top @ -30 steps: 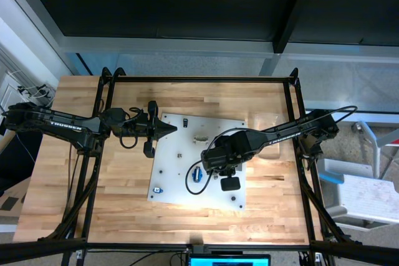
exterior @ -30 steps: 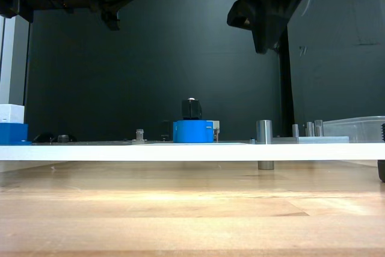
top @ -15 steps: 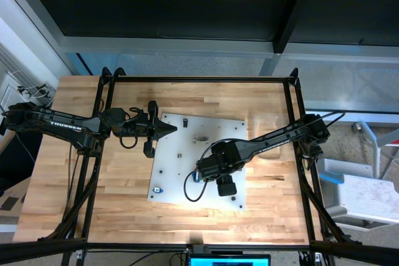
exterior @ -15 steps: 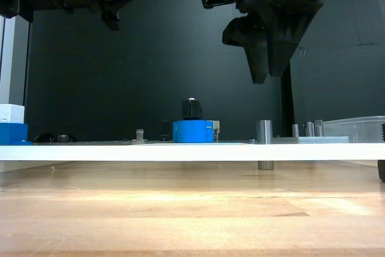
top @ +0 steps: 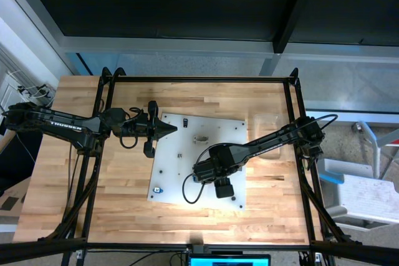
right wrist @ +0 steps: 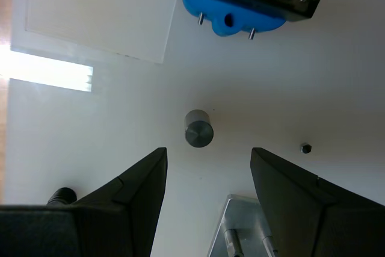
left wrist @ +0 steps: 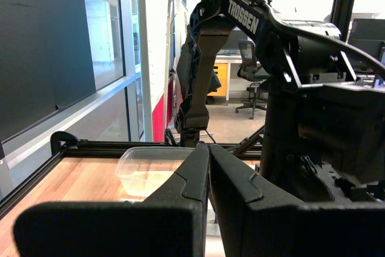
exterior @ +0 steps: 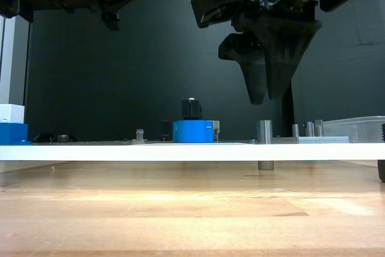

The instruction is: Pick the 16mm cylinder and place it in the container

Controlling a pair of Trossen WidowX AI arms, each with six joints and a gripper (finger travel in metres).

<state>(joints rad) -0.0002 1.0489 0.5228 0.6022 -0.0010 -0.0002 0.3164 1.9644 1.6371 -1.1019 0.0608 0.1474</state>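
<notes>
Your right gripper point(right wrist: 208, 153) hangs over the white task board point(top: 177, 175), fingers point(right wrist: 137, 179) spread wide, nothing held. The 16mm cylinder point(right wrist: 198, 132) stands upright on the board directly below the gap between them. In the low view the fingertips are just above the cylinder's top, apart from it. A blue D-sub connector point(right wrist: 236, 17) sits near the cylinder, and a grey metal block point(right wrist: 239, 233) lies on its other side. The container point(top: 265, 122) sits on the wooden table point(top: 124, 210) off the board's far right corner, well apart from the cylinder. Your left gripper point(top: 170, 128) is raised at the board's far left edge, its fingers point(left wrist: 224, 180) pressed together and empty.
</notes>
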